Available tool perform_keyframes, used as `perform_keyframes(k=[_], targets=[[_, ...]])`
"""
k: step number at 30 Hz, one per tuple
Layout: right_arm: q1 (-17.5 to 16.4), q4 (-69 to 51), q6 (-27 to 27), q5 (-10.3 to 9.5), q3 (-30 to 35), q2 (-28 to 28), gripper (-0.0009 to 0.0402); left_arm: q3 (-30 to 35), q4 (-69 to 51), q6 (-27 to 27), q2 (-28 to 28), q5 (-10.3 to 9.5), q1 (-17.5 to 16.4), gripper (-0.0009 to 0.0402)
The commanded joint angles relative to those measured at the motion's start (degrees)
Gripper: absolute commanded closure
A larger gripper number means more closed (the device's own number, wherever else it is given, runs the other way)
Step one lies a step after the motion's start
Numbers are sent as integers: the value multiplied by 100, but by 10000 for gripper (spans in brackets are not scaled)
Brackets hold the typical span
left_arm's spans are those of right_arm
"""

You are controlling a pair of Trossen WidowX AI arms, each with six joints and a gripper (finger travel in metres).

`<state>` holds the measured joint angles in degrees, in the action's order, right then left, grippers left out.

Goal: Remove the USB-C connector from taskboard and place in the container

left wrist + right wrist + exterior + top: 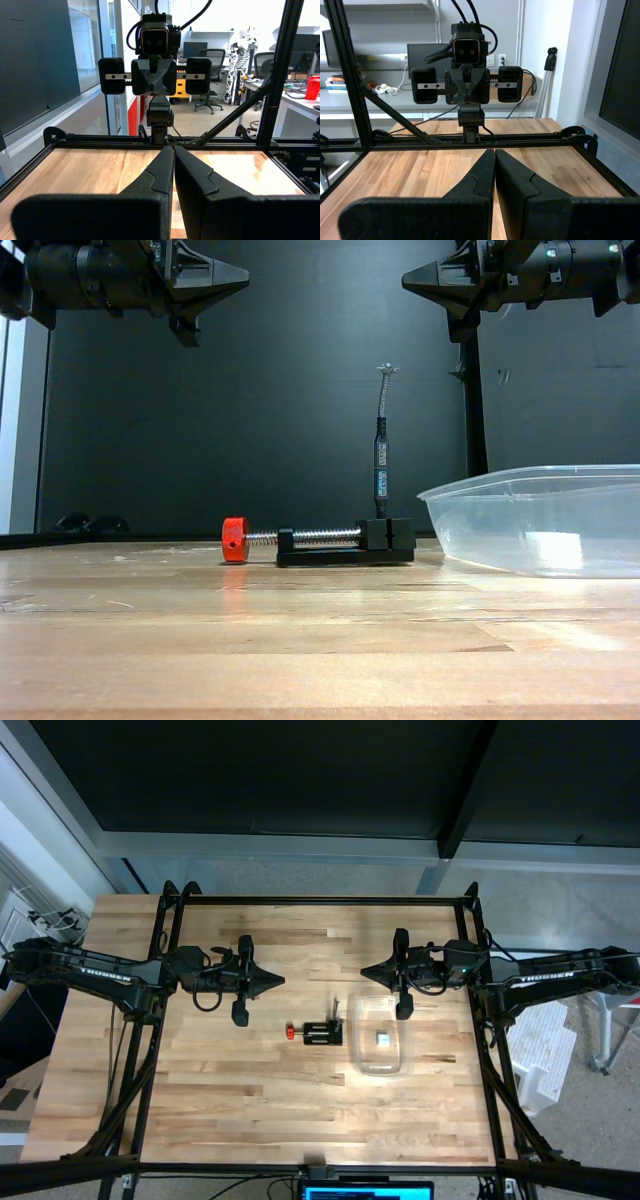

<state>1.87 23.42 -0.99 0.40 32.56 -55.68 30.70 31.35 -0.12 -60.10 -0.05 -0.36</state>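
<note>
The taskboard [320, 1033] is a small black vise with a red-orange knob [234, 539], lying mid-table. The USB-C connector [381, 472] stands upright in the vise's jaw end, a short braided stub rising above it. Just right of the vise sits the clear container [381, 1064], which holds a small white block [382, 1039]. My left gripper [277, 980] hovers high, behind and left of the vise, its fingers [162, 167] pressed together on nothing. My right gripper [365, 970] hovers high behind the container, facing the left one, its fingers [482, 172] also together and empty.
A black metal frame [320, 901] runs around the table's edges. The container's near wall [540, 535] rises higher than the vise. Bare wood [250, 1100] lies in front of the vise. A screen [365, 1190] sits at the near edge.
</note>
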Motion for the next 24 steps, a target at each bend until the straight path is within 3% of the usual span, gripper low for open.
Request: perform_keyframes(k=[1, 12, 24], targets=[[-2, -640, 7, -2, 208, -4, 393, 0, 0, 0, -2, 2, 0, 393], [-87, -3779, -2, -42, 1292, -125, 393, 0, 2, 0, 0, 2, 0, 393], [-472, -5893, -4, 7, 2677, -1268, 393, 0, 2, 0, 0, 2, 0, 393]])
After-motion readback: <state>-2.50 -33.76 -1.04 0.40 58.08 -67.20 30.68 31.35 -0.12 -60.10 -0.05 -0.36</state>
